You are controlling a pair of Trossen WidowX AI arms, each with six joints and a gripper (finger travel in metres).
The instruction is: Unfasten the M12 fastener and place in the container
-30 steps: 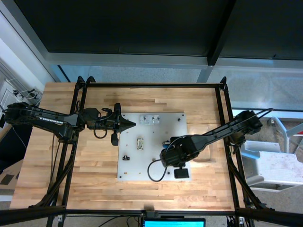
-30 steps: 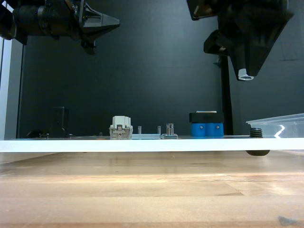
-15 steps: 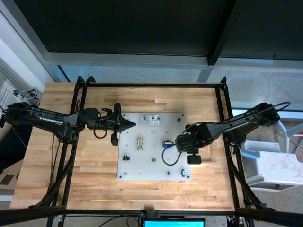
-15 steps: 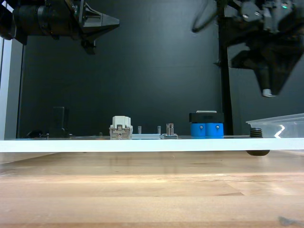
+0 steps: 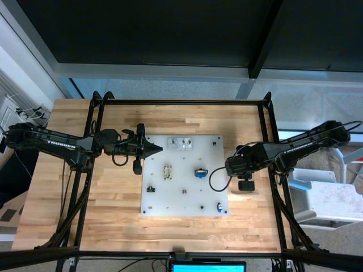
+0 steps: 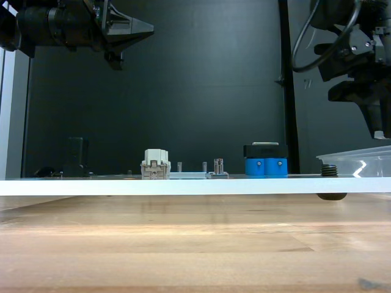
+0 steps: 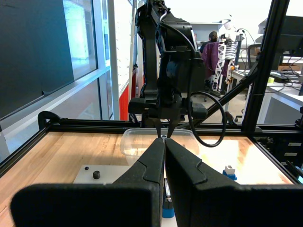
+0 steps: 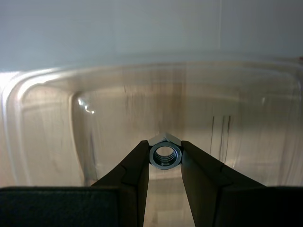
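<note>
Right hand [image 6: 380,131] has swung off the board [image 5: 170,205] to above the tray [image 8: 47,99], clamped on the nut [image 8: 164,156]; stud [image 6: 330,170] bare, so release looks next. Left hand [image 7: 164,141], closed, parked by the board's left edge

Room inventory as I see it: pale butcher-block table [image 5: 113,226] inside a black metal frame [image 5: 181,102]; grey floor [image 5: 187,88] beyond; dark overhead panel [image 5: 142,28]; white plastic furniture [image 5: 332,198] at right; black backdrop [image 6: 201,91]; tall bright windows [image 7: 78,38]; a distant desk [image 7: 286,92].
</note>
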